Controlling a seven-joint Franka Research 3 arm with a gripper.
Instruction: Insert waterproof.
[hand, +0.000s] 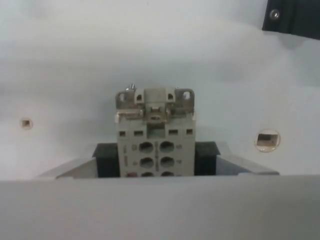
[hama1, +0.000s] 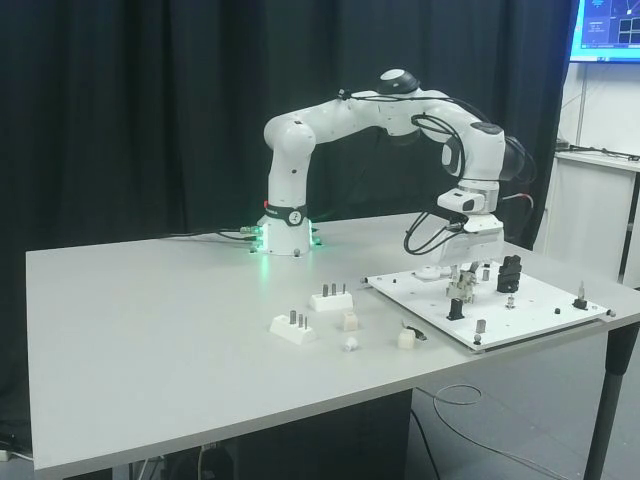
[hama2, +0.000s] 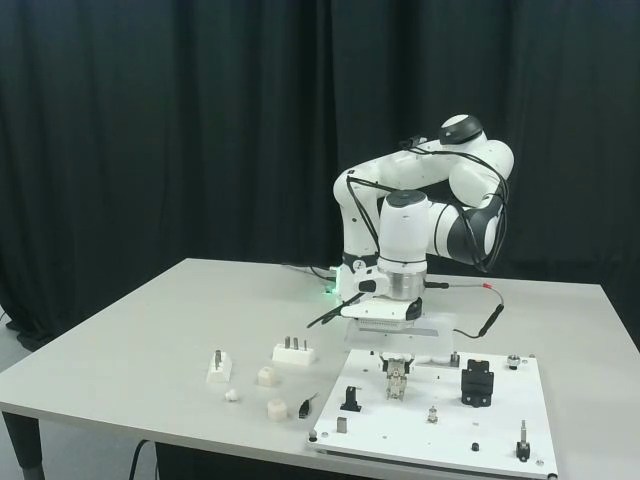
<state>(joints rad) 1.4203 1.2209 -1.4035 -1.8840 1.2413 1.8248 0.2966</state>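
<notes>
In the wrist view a white and grey multi-pin connector (hand: 156, 135) with round sockets and a metal clip at its end sits between two black finger pads (hand: 106, 159). My gripper (hand: 156, 161) is shut on it. Both room views show the gripper (hama1: 463, 287) (hama2: 397, 380) pointing straight down, holding the connector (hama2: 397, 386) just over the white board (hama1: 540, 312) (hama2: 420, 442). Whether the connector touches the board cannot be told. The board (hand: 75, 75) fills the wrist view behind the connector.
On the board stand a black block (hama1: 510, 272) (hama2: 476, 383), a small black bracket (hama1: 455, 310) (hama2: 351, 399) and a thin post (hama1: 580, 297) (hama2: 522, 445). White holders (hama1: 294, 327) (hama2: 218, 368) and small white pieces lie on the grey table beside the board. The board has holes (hand: 267, 140).
</notes>
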